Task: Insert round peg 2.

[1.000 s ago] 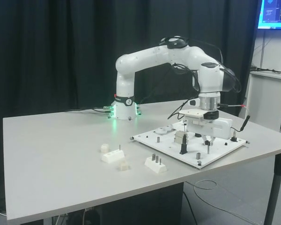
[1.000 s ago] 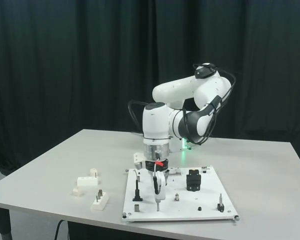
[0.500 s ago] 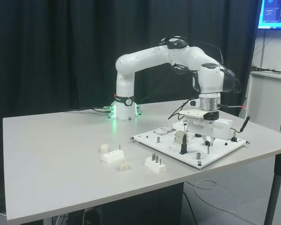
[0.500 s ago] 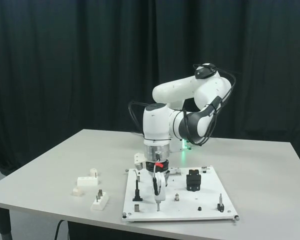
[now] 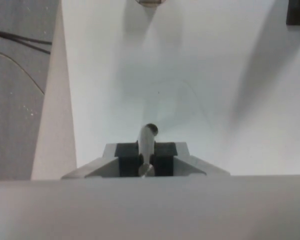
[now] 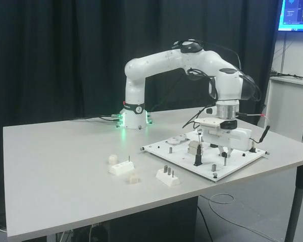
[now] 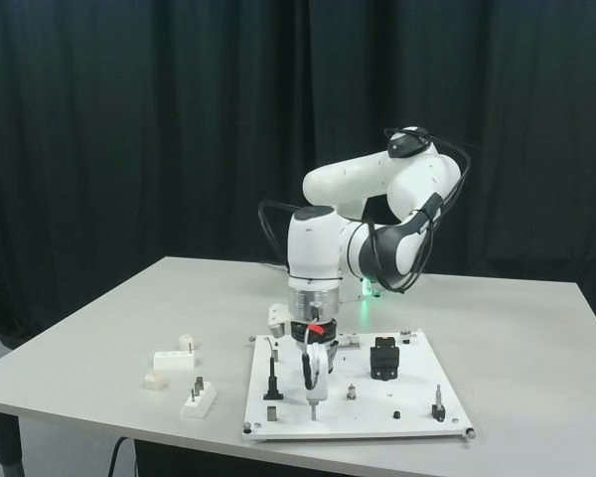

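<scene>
My gripper [image 5: 146, 165] is shut on a thin grey round peg [image 5: 147, 145], pinched between the black finger pads [image 5: 127, 158]. The peg stands upright with its lower tip touching the white board [image 5: 200, 80]; whether it sits in a hole is hidden. In the first room view the gripper [image 6: 223, 150] hangs over the near right part of the board [image 6: 242, 160], with the peg [image 6: 224, 159] below it. The second room view shows the gripper [image 7: 314, 383] and peg [image 7: 313, 407] near the board's [image 7: 377, 419] front edge.
A black upright part [image 6: 197, 159] and a black block [image 7: 383, 358] stand on the board, with other short pegs. Off the board lie two white peg holders [image 6: 122, 168] [image 6: 168, 176] and two small cubes [image 6: 112, 159] [image 6: 133, 177]. The board's edge [image 5: 65, 100] is near the peg.
The wrist and gripper have shifted a little sideways along the board, still holding the peg. Nothing else has moved.
</scene>
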Controlling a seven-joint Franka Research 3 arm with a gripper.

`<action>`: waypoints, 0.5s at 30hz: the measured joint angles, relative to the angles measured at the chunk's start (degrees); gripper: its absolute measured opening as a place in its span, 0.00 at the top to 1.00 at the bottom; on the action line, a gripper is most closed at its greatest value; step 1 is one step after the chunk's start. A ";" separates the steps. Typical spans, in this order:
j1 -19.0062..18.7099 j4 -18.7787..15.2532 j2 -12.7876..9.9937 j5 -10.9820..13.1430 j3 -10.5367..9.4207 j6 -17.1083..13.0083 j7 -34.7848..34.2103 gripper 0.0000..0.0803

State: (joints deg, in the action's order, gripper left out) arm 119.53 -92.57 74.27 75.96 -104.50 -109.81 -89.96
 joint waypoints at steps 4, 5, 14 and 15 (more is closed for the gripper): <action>-0.13 0.23 0.00 -0.91 -0.13 -0.42 -0.52 0.93; -0.16 0.27 0.00 -1.10 -0.16 -0.51 -0.66 0.93; -0.40 0.46 0.00 -1.99 -0.27 -0.77 -1.65 0.93; -0.41 0.48 0.00 -2.07 -0.28 -0.77 -1.68 0.93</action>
State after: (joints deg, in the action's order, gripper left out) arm 119.12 -92.09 74.28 73.89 -104.78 -110.58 -91.64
